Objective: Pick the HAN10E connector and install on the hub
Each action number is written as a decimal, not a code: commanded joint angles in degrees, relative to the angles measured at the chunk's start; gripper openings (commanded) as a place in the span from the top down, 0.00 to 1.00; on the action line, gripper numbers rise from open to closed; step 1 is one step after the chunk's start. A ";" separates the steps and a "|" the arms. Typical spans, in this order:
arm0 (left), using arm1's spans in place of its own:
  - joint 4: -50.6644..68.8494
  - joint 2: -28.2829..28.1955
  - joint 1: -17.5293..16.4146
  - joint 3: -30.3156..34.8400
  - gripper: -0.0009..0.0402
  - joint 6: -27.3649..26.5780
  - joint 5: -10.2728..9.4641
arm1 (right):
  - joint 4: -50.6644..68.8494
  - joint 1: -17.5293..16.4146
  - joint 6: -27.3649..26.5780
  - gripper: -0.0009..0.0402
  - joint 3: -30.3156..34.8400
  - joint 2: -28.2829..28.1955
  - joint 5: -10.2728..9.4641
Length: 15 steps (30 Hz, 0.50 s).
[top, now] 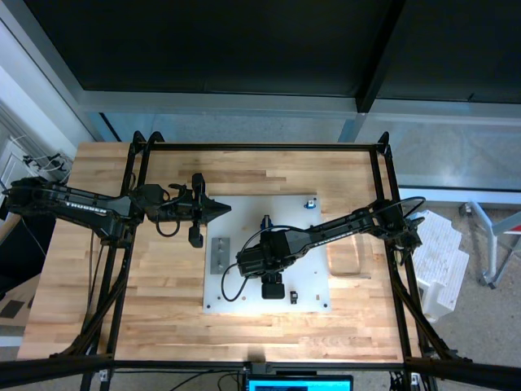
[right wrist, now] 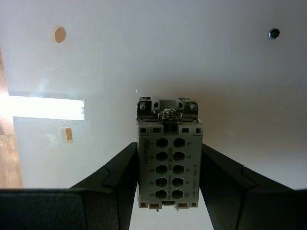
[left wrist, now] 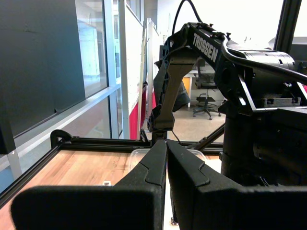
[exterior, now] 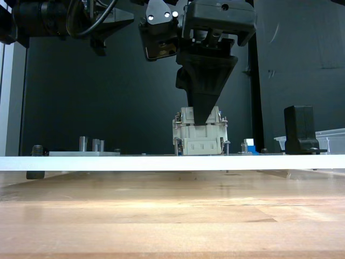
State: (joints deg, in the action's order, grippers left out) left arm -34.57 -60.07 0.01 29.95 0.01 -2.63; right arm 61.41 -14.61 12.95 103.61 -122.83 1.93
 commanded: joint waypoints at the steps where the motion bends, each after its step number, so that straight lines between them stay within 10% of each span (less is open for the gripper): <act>1: 0.04 -0.02 0.00 0.00 0.98 0.00 0.00 | 0.17 0.00 0.02 0.95 -0.39 -0.46 -0.04; 15: 0.04 -0.02 0.00 0.00 0.98 0.02 0.02 | 0.02 -0.04 0.00 0.94 -0.26 -0.02 -0.48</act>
